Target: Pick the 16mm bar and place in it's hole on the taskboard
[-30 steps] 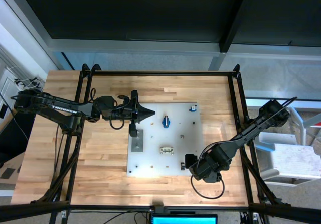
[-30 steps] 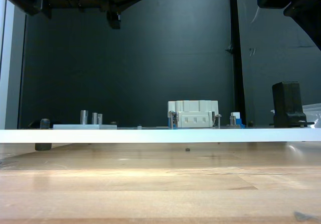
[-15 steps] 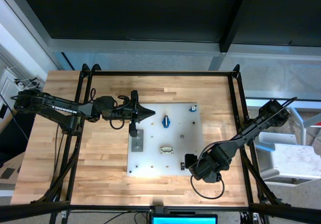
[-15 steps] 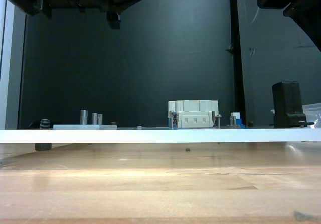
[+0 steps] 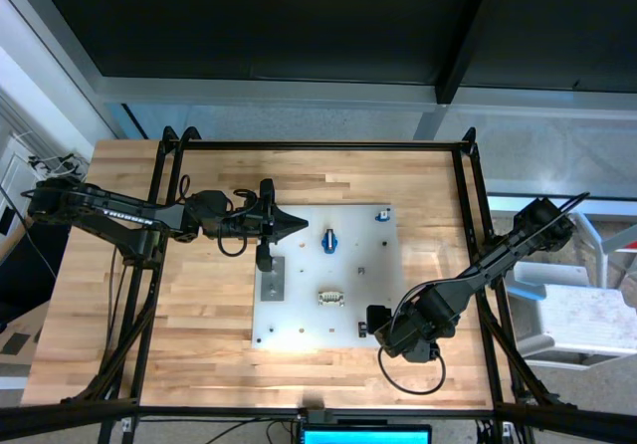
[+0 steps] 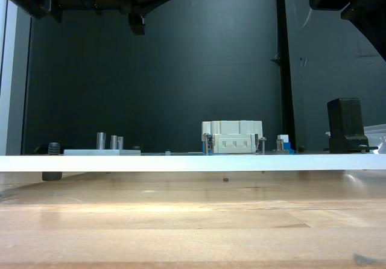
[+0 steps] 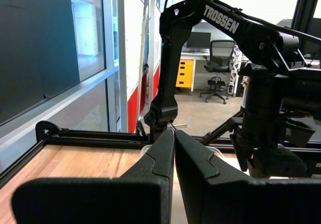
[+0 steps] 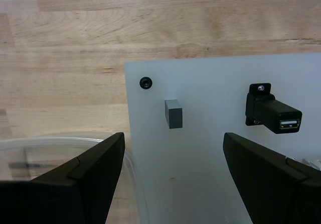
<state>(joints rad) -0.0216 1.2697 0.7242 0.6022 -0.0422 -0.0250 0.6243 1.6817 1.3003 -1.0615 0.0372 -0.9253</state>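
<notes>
Three metal bars stand upright in the grey plate [image 6: 101, 152] at the board's left; the thickest bar [image 6: 101, 141] sits in its seat, held by nothing. From above, that plate [image 5: 271, 283] lies just below my left gripper [image 5: 302, 224], which hovers high over the white taskboard's [image 5: 299, 315] far left edge. The left fingers [image 7: 163, 148] are shut together on nothing. My right gripper [image 5: 383, 327] hangs over the board's near right corner. It stands open [image 8: 173, 138] with only the board beneath it.
Between the right fingers show a small grey block [image 8: 173, 113], a black USB socket [image 8: 273, 114] and a corner screw hole [image 8: 146, 82]. A clear plastic tub rim [image 8: 75, 142] lies beside the board. A white connector [image 6: 232, 137] and a black block [image 6: 347, 126] stand on the board.
</notes>
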